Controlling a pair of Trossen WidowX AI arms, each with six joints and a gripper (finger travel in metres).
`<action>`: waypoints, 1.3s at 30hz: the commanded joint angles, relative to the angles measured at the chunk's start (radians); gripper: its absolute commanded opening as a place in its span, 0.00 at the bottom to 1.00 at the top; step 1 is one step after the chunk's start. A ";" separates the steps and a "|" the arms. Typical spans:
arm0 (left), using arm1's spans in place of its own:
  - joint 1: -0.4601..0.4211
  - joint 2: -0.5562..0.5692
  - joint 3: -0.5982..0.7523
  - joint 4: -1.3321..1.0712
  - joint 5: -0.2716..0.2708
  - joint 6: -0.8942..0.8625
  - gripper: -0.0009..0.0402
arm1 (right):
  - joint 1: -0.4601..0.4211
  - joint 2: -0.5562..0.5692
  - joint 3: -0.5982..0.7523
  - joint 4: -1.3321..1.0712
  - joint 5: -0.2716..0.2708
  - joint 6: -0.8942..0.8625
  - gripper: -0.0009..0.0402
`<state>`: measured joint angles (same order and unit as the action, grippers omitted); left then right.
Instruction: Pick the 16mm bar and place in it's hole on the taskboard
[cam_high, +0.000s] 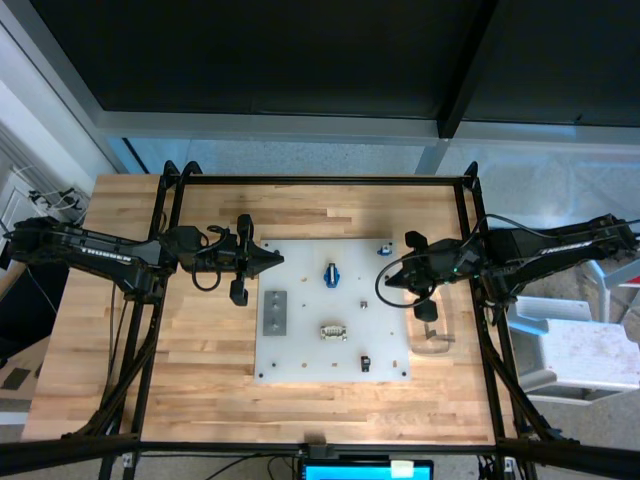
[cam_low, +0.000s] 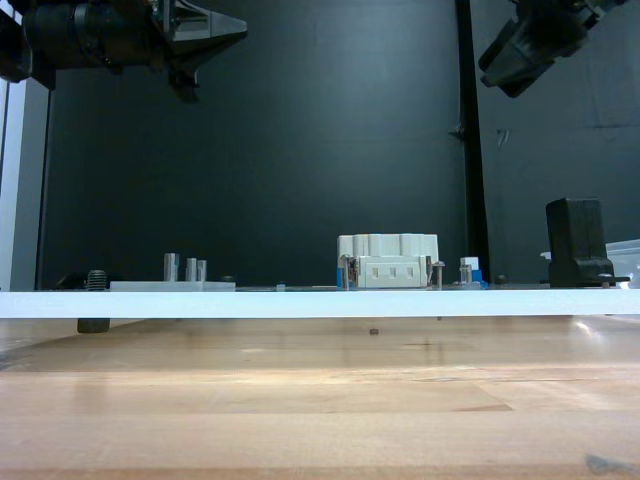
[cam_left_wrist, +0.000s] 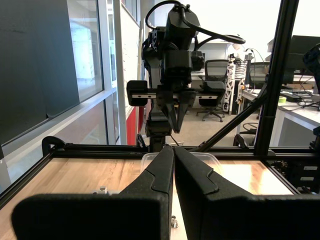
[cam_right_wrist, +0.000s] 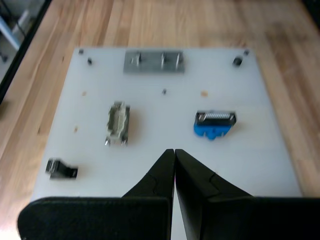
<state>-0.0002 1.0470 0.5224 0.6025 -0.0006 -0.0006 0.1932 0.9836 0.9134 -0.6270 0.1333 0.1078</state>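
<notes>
desk planks (cam_low: 320, 400) lie closest in the low view, with the white task board (cam_low: 320, 303) on them. on the board a grey block (cam_low: 172, 286) carries three upright bars (cam_low: 172, 267). a cream connector (cam_low: 388, 262) and a black block (cam_low: 578, 243) stand further toward the right edge. the left gripper (cam_low: 238, 30) and right gripper (cam_low: 498, 68) hang high above the board.

from the high view, the left gripper (cam_high: 274, 257) is over the board's far left corner and the right gripper (cam_high: 387, 283) is over its right edge. a blue connector (cam_high: 331, 274) sits between them. a clear tub (cam_high: 430, 338) rests on the desk just beside the board's right edge.

the left wrist view shows the left gripper (cam_left_wrist: 172, 149) with its jaws closed on nothing, facing the right arm (cam_left_wrist: 175, 75).

the right wrist view shows the right gripper (cam_right_wrist: 174, 152) with its jaws closed and empty, above the board. the grey block (cam_right_wrist: 153, 67) is at the board's left edge. the 16mm bar is in neither gripper, and i cannot tell which of the three seated bars it is.
</notes>
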 joint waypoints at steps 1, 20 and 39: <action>0.000 0.000 0.000 0.000 0.000 0.000 0.02 | 0.023 0.021 0.027 -0.083 0.002 0.019 0.02; 0.000 0.000 0.000 0.000 0.000 0.000 0.02 | 0.197 0.058 0.117 -0.471 0.005 0.269 0.02; 0.000 0.000 0.000 0.000 0.000 0.000 0.02 | 0.381 0.058 0.118 -0.628 -0.032 0.472 0.02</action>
<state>-0.0002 1.0470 0.5224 0.6029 -0.0010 -0.0006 0.5625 1.0424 1.0313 -1.2533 0.1009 0.5686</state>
